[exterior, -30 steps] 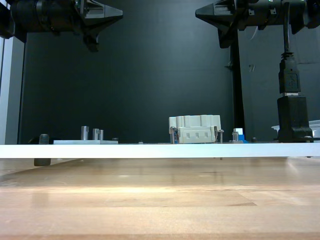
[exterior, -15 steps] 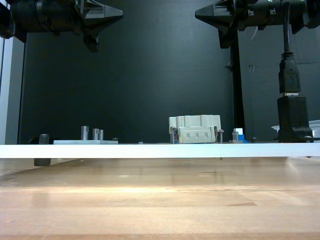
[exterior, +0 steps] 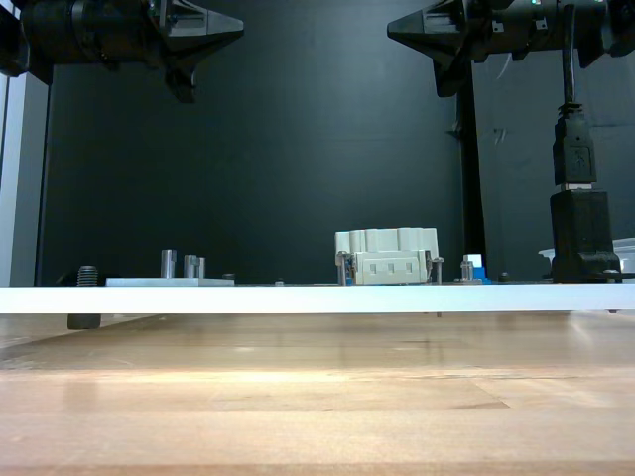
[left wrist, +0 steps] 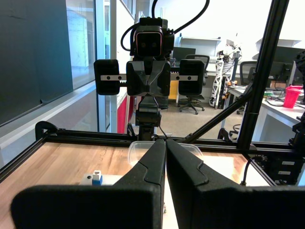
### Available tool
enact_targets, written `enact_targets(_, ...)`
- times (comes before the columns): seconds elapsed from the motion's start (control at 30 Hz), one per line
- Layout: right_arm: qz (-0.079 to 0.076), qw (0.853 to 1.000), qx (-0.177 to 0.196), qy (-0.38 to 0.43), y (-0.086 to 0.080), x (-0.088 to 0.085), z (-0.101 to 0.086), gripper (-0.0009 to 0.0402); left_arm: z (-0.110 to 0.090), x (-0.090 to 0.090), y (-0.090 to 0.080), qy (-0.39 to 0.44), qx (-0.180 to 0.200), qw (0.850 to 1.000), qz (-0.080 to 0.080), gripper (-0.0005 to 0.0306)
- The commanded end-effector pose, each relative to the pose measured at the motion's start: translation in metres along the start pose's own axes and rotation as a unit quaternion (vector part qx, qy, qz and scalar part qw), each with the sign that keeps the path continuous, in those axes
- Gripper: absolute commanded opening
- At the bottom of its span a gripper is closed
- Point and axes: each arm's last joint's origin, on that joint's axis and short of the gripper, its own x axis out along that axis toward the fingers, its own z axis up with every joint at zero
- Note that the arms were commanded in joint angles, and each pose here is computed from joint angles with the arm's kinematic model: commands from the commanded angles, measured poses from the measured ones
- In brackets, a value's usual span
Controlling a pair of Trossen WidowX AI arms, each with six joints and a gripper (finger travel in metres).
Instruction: Pick the USB connector and install on taskboard
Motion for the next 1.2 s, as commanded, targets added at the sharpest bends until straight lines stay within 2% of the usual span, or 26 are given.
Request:
enact_targets(0.03,0.000,1.000,0.000,0.000,0.0000,0.0000,0.0001,0.0000,0.0000,0.0000,0.0000,0.000,0.000,1.000,0.000,0.0000)
enact_targets(1.2,-0.001,1.000,0.000,0.015,-0.0001,0.0000,-0.0029,0.0000,0.0000,0.0000,0.0001,0.000,0.000,1.000,0.000,0.0000)
